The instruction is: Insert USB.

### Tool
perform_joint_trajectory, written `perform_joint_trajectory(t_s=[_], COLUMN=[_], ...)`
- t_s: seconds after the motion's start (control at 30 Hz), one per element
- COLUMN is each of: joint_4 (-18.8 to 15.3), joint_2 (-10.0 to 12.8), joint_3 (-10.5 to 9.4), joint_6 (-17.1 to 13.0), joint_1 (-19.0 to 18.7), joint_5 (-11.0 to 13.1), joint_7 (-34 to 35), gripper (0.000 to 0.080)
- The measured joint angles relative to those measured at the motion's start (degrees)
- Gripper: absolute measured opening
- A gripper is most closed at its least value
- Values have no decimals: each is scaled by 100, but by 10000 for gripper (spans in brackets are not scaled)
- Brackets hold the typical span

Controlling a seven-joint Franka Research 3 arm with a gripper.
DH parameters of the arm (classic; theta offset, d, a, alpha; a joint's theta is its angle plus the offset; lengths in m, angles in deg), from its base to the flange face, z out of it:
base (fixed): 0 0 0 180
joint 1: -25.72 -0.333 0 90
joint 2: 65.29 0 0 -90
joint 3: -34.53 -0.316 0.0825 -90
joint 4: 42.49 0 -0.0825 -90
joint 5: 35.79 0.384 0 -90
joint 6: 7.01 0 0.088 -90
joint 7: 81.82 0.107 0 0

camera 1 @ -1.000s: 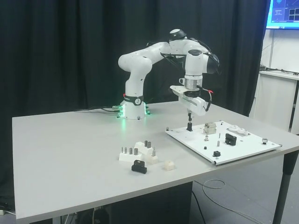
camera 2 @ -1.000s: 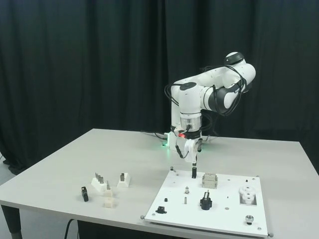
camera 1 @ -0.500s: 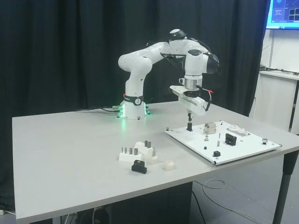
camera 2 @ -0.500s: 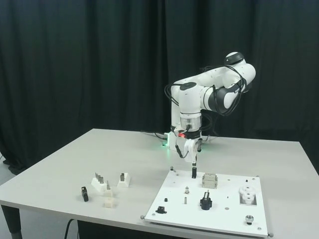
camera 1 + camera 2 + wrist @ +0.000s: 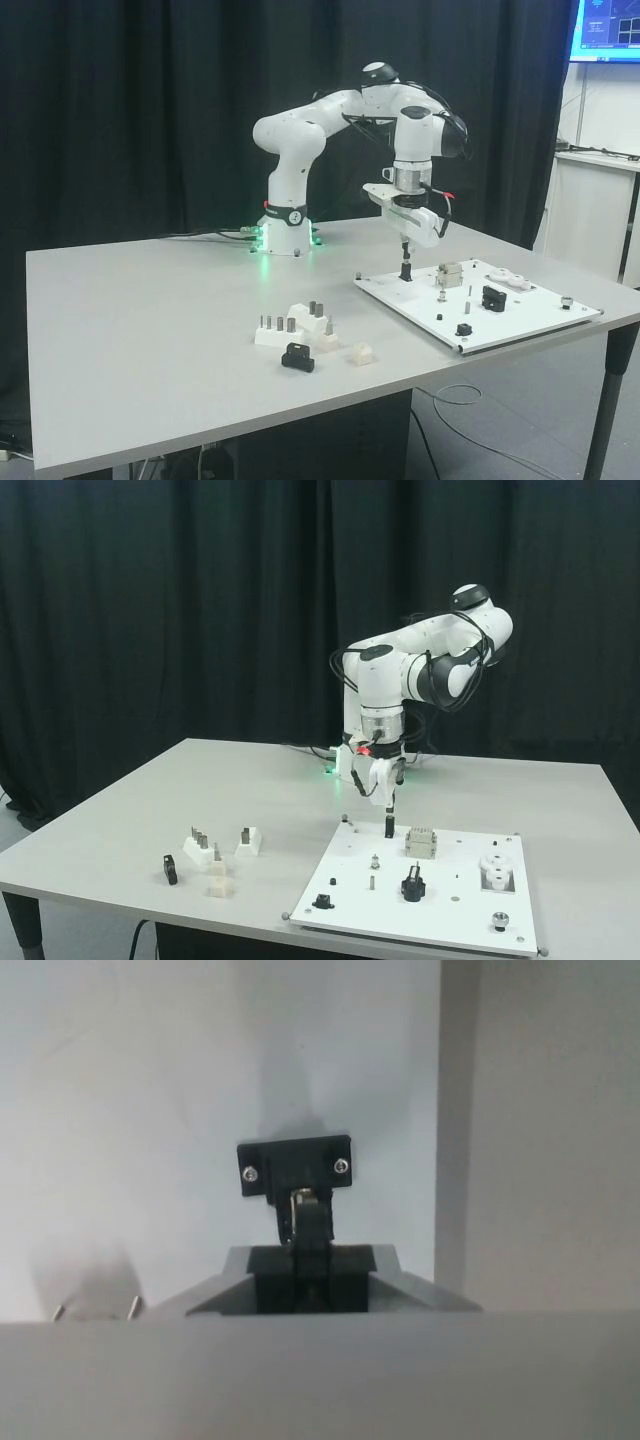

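White arm poised over the white board on the grey table, its gripper just above the black USB plug, which stands upright in its black socket near the board's corner. Whether the fingers are apart or together cannot be told. White blocks sit well apart on the table.

White arm with black joints, green light at its base; grey tabletop; white board; black USB socket; black curtain.
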Motion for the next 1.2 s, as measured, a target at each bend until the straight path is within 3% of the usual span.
perform_joint_trajectory(t_s=[0.63,1.2], joint_4=[-224,-320], joint_2=[0,2], joint_3=[19,5], joint_6=[-366,-602], joint_1=[-308,-319], joint_5=[83,123], joint_7=[41,79], gripper=[67,67])
